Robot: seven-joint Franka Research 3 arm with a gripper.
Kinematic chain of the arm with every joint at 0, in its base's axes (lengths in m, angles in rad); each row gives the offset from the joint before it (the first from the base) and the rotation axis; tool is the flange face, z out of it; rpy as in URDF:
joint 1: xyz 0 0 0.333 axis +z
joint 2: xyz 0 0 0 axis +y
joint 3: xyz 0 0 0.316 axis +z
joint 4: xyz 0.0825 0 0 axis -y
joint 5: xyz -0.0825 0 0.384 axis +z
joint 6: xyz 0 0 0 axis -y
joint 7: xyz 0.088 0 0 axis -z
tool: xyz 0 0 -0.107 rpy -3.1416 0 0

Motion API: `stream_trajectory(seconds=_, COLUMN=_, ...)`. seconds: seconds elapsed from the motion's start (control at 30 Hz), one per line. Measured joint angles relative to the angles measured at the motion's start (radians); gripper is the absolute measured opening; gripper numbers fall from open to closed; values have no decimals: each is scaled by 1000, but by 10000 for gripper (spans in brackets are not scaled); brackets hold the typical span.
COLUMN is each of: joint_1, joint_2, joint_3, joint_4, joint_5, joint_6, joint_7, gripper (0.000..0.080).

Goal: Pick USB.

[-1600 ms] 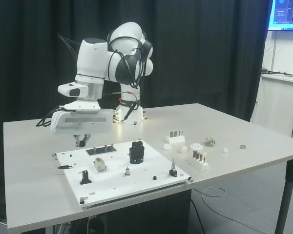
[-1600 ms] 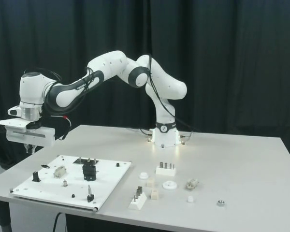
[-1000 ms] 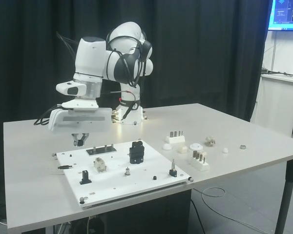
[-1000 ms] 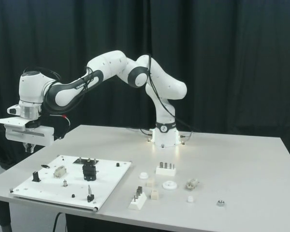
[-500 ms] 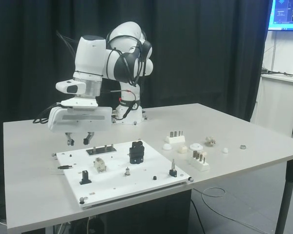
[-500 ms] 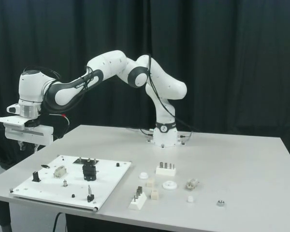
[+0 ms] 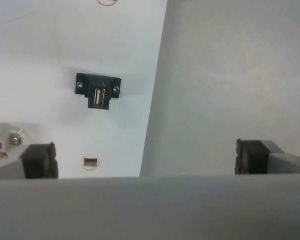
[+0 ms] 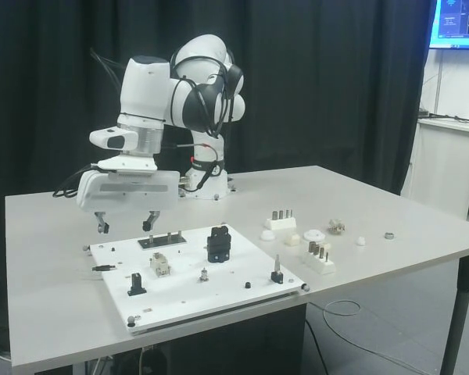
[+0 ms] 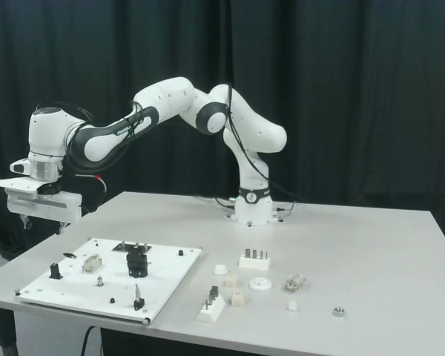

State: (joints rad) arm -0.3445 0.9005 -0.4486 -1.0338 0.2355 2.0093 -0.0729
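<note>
The gripper (image 8: 126,221) hangs spread wide and empty above the far corner of the white board (image 8: 219,283), its two black fingertips (image 7: 40,161) well apart with nothing between them. In the wrist view one fingertip sits over the board and the other over the bare grey table (image 7: 230,75), so the gripper straddles the board's edge.

Below it, near that same edge of the board, a black USB socket block (image 7: 98,91) is screwed down, its port showing. In the first room view a small dark USB plug (image 8: 102,268) lies at the board's edge on the side away from the robot's base, well below the fingers and apart from them. That plug looks like the thing to be picked, though it is too small to make out in detail.

Further along the board stand a black connector block (image 8: 219,243), a small black bracket (image 8: 136,283) and a black post (image 8: 276,272). Off the board, on the side away from the plug, white fixtures with pins (image 8: 281,221) sit on the table.

As for progress, nothing is grasped yet. The approach looks under way only; the descent, the closing on the plug and the lift all remain.
</note>
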Motion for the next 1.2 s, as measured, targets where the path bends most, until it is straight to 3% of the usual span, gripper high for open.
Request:
stream_trajectory(seconds=0.6, joint_1=5, joint_2=0, joint_3=0, joint_4=4, joint_5=1, joint_6=0, joint_7=-21, gripper=800)
stream_trajectory(seconds=0.97, joint_1=5, joint_2=0, joint_3=-6, joint_4=16, joint_5=-1, joint_6=-7, joint_7=-214, gripper=800)
stream_trajectory(seconds=1.2, joint_1=6, joint_2=0, joint_3=-21, joint_4=24, joint_5=-4, joint_6=-14, joint_7=-414, gripper=800)
